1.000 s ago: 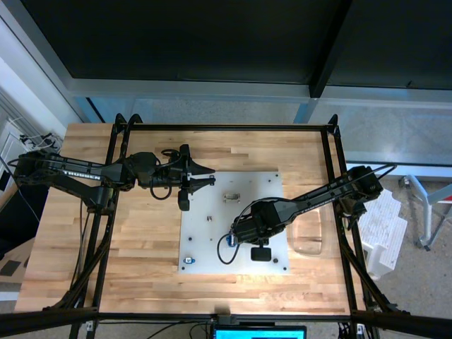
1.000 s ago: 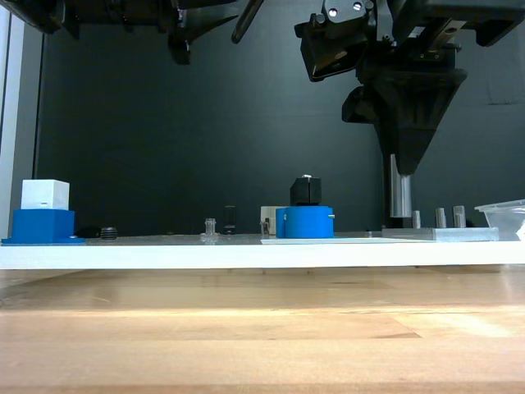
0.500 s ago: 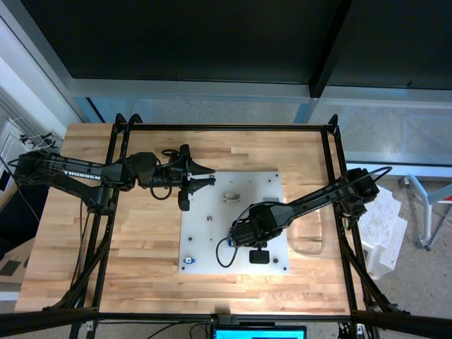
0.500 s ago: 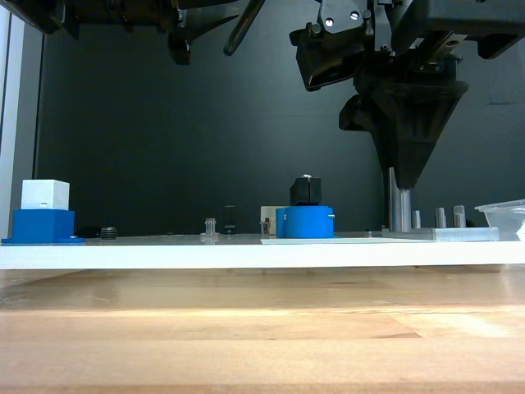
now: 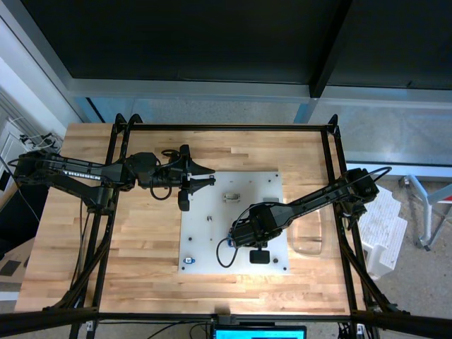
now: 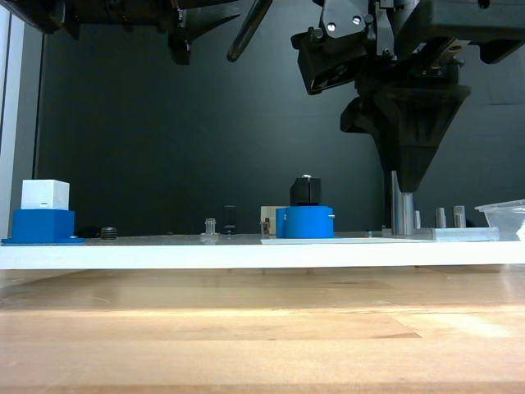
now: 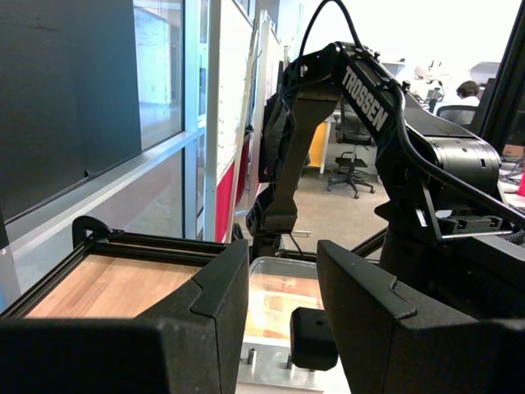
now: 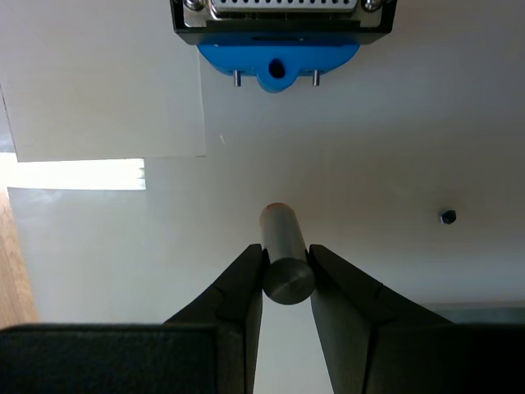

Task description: Pick the 16mm cylinder and install on the taskboard

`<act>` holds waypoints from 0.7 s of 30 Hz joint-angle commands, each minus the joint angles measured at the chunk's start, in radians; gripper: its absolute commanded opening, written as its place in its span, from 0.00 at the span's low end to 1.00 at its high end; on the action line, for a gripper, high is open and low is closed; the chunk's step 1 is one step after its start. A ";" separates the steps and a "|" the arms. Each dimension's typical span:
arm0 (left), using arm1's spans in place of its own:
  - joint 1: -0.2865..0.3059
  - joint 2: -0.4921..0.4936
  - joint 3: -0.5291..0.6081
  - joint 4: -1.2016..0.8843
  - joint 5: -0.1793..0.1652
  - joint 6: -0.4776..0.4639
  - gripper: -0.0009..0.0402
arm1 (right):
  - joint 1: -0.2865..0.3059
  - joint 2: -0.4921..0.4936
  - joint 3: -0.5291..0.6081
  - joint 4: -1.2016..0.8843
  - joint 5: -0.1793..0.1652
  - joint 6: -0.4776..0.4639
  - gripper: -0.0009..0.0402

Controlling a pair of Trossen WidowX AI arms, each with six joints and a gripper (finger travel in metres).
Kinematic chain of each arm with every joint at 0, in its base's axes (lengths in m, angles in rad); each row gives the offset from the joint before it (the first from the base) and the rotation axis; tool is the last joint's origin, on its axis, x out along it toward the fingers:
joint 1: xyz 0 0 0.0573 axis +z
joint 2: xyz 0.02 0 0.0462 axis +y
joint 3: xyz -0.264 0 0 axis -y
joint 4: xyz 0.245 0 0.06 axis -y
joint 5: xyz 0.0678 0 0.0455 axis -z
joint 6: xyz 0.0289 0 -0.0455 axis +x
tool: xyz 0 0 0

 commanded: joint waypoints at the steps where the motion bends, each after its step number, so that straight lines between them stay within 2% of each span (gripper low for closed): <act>1: 0.000 0.000 0.000 0.000 0.000 0.000 0.29 | 0.000 0.000 -0.001 0.002 0.000 -0.002 0.07; 21: 0.000 0.000 0.000 0.000 0.000 0.000 0.29 | 0.002 0.000 -0.056 0.073 -0.003 0.001 0.07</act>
